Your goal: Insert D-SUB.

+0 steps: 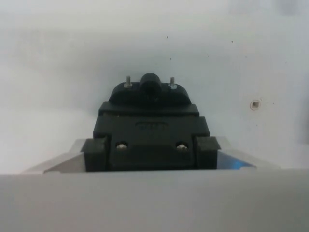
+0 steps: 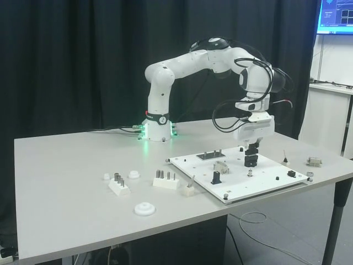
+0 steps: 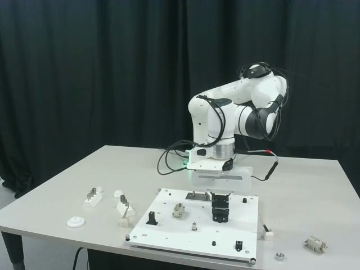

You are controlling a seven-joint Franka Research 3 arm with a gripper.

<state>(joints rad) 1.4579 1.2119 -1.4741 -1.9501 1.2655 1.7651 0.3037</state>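
Observation:
My gripper [image 1: 150, 153] is shut on a black D-SUB connector [image 1: 150, 130], with a black finger [image 1: 95, 153] pressed on either side of its housing. Two small screws stick out beside the connector's cable end. In the first room view the gripper [image 2: 251, 148] holds the connector [image 2: 251, 160] upright, low over the white assembly board [image 2: 265, 185]. The second room view shows the connector [image 3: 219, 214] near the board's [image 3: 185, 239] middle. Whether it touches the board is not visible. A small grey socket fixture [image 3: 179, 211] sits on the board to its left.
On the board stand a black bracket [image 2: 216, 176], a grey bar [image 2: 208, 155] and small black parts [image 2: 291, 173]. Off the board lie white peg blocks [image 2: 118, 184] [image 2: 166, 180], a white disc [image 2: 144, 208] and another grey connector [image 2: 314, 161]. The arm's base [image 2: 156, 127] stands behind.

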